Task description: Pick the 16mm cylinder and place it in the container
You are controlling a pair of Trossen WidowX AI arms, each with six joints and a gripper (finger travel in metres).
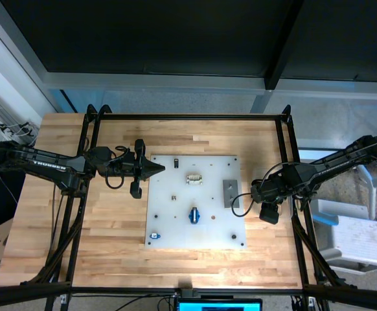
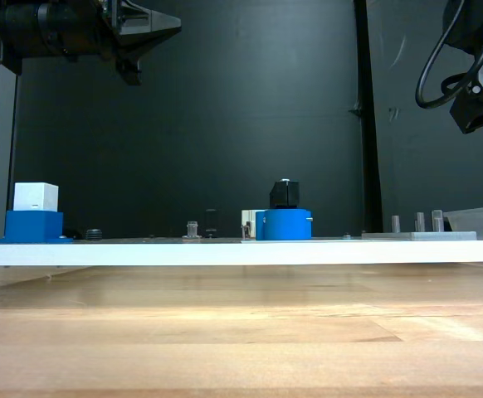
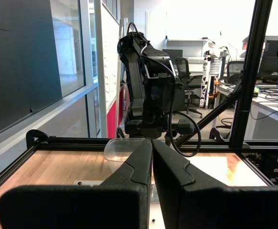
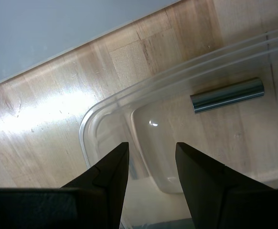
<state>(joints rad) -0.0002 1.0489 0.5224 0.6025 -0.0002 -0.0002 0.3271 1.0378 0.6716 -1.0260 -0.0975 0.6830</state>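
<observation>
A shiny metal cylinder [image 4: 227, 95] lies on its side inside the clear container [image 4: 105, 119]. My right gripper [image 4: 151, 148] hangs open above the container's near corner, with nothing between its fingers and apart from the cylinder. In the high view the right gripper [image 1: 256, 193] is just off the white board's right edge. The container's rim [image 2: 478, 219] shows at the far right in the low view. My left gripper [image 1: 159, 166] is held high over the board's left edge and is shut on nothing [image 3: 152, 140].
The white board [image 1: 175, 223] carries a grey block with pegs [image 1: 230, 192], a blue holder with a black part [image 1: 194, 215], a small connector [image 1: 194, 179] and a white cube on a blue base [image 2: 34, 211]. A black frame surrounds the table.
</observation>
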